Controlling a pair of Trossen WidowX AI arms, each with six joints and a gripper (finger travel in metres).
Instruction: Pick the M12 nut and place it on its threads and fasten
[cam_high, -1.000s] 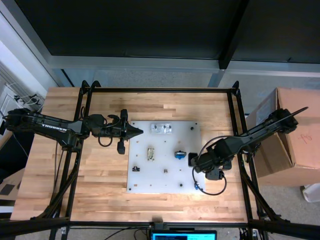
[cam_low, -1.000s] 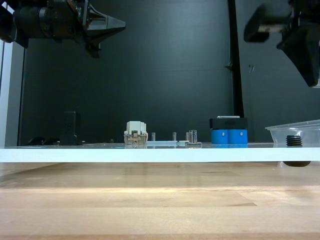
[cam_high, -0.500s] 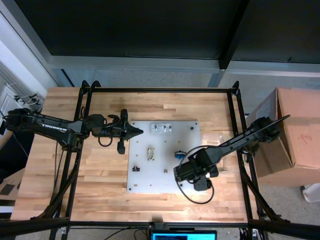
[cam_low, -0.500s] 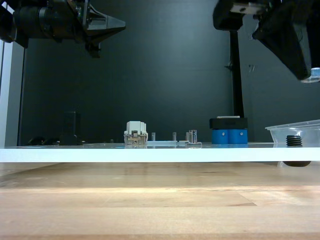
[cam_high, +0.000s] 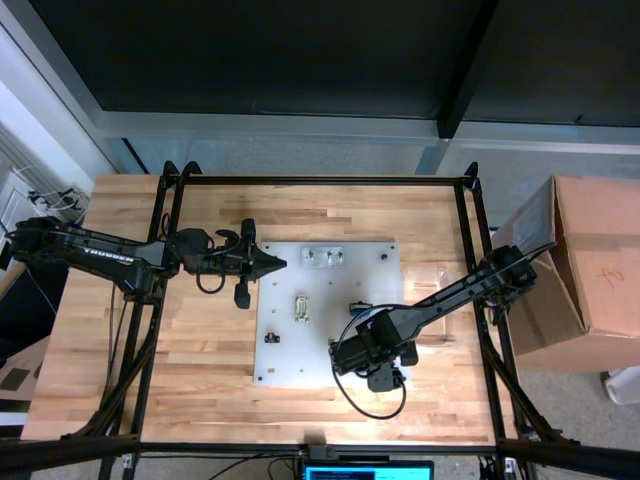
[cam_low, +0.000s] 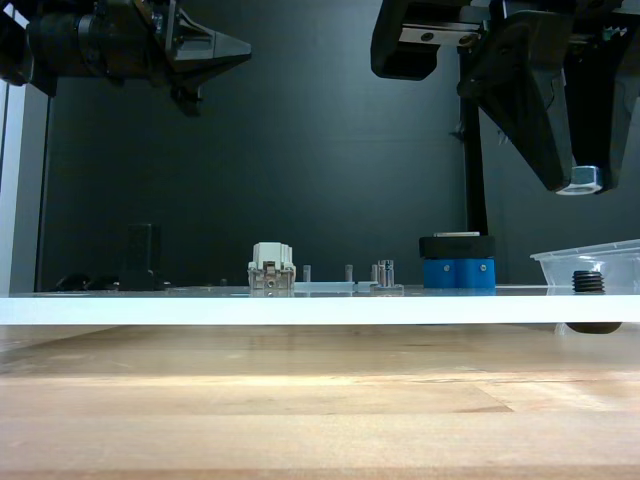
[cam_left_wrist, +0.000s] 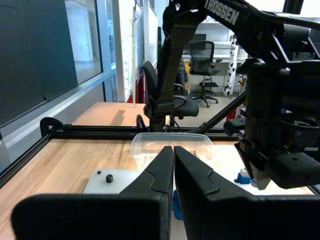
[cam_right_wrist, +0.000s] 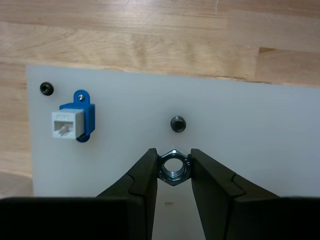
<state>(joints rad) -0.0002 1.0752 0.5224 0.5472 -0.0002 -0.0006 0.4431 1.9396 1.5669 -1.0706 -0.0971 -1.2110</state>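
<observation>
While the right gripper (cam_right_wrist: 173, 157), clamped on the M12 nut (cam_right_wrist: 173, 169), hangs above the board (cam_high: 300, 350) beside the bare stud (cam_right_wrist: 178, 123) at its near right edge, placing and fastening are left to do, and the left gripper (cam_left_wrist: 173, 149), fingers (cam_left_wrist: 155, 172) together, hovers by its far left corner.

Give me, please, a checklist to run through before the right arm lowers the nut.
1. Nut gripped: ok, it sits between the right gripper's fingertips.
2. Stud free: ok, its ribs show bare.
3. Nut clear of stud: ok, it hangs well above it in the low view.
4. Nut lined up over stud: cannot tell. The low view puts them nearly in line, but the right wrist view shows the stud apart from the nut.
5. Left gripper out of the way: ok, it is shut, high over the board's far left edge.
</observation>
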